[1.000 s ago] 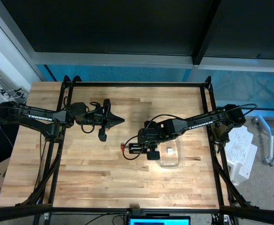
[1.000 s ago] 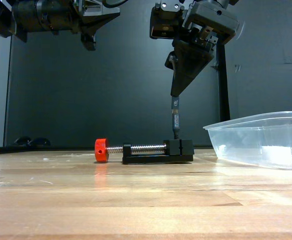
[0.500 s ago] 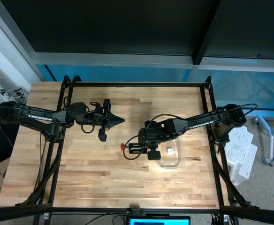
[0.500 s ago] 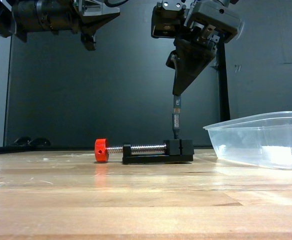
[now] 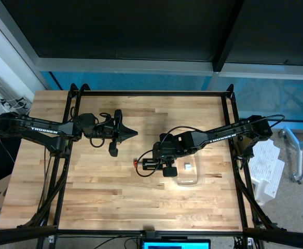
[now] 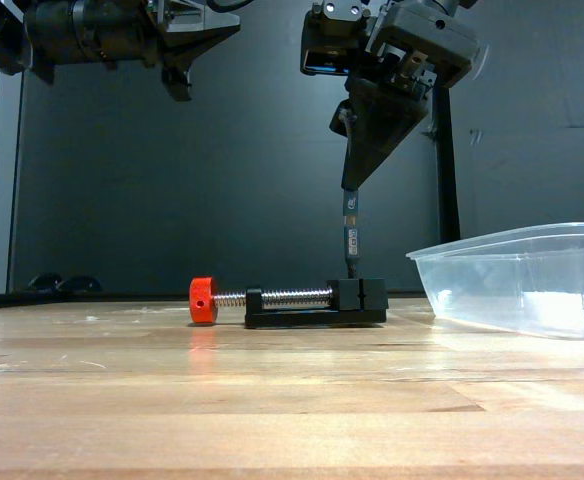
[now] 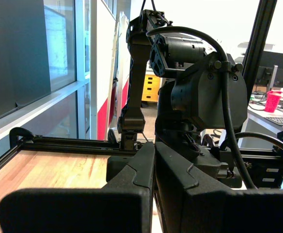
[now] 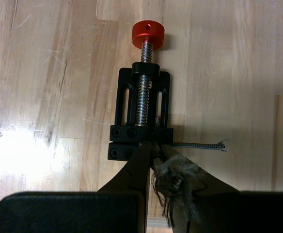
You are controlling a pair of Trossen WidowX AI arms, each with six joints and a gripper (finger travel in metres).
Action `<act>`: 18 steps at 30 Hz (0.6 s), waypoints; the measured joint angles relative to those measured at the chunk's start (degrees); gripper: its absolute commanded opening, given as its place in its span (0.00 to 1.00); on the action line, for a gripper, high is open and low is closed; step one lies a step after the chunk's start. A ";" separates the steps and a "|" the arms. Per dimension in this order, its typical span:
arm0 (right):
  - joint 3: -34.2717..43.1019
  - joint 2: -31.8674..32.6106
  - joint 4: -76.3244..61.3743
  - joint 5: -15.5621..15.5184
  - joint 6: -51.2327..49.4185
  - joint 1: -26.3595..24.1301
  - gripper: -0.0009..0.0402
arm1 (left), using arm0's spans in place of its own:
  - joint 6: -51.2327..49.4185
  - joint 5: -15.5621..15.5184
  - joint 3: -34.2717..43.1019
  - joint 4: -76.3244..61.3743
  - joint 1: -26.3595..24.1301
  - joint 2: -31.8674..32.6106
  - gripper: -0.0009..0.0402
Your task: Pick the usb-c connector and install on the hub
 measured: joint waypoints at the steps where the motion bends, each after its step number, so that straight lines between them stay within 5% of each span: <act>1: -0.09 0.00 -0.02 -0.11 0.02 0.00 0.02 | 0.00 0.00 0.02 -0.02 0.00 -0.02 0.02; 18: -0.59 -0.02 0.87 -0.61 0.11 0.02 0.02 | -0.02 -0.02 0.00 0.00 0.00 0.00 0.02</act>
